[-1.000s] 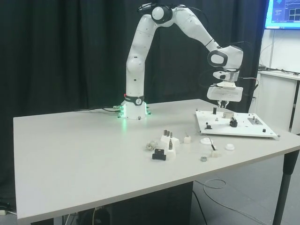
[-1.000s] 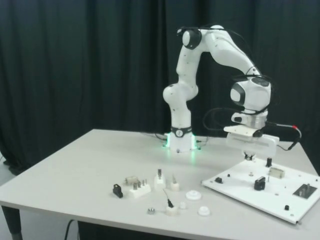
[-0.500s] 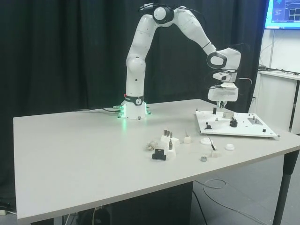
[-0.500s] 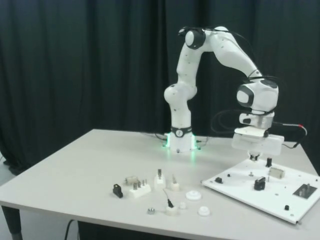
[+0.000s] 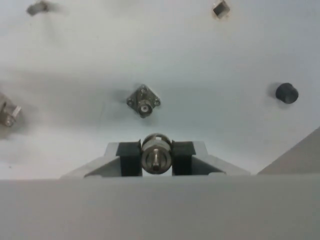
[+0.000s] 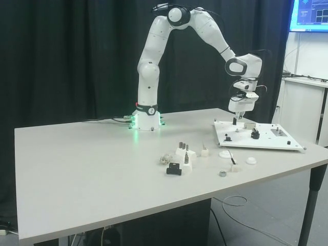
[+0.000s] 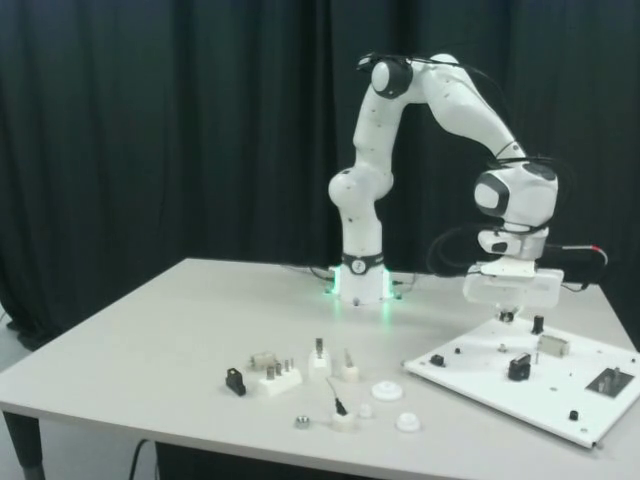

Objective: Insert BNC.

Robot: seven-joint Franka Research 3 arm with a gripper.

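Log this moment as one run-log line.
phase: aligning | end effector: shut on BNC plug | BNC socket: empty, apart from plug | white board

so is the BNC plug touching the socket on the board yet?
Apart. Wrist view shows bare white board between the BNC plug in the claw and the socket.

Arm outstretched, gripper [image 5: 156, 159] clamped, pointing down

the arm [image 7: 440, 90] is white, with green light at its base [image 7: 362, 290]. the tabletop [image 6: 82, 154] is grey. the board [image 7: 520, 385] is white, bearing a black knob [image 5: 286, 93]. the curtain [image 7: 150, 130] behind is black.
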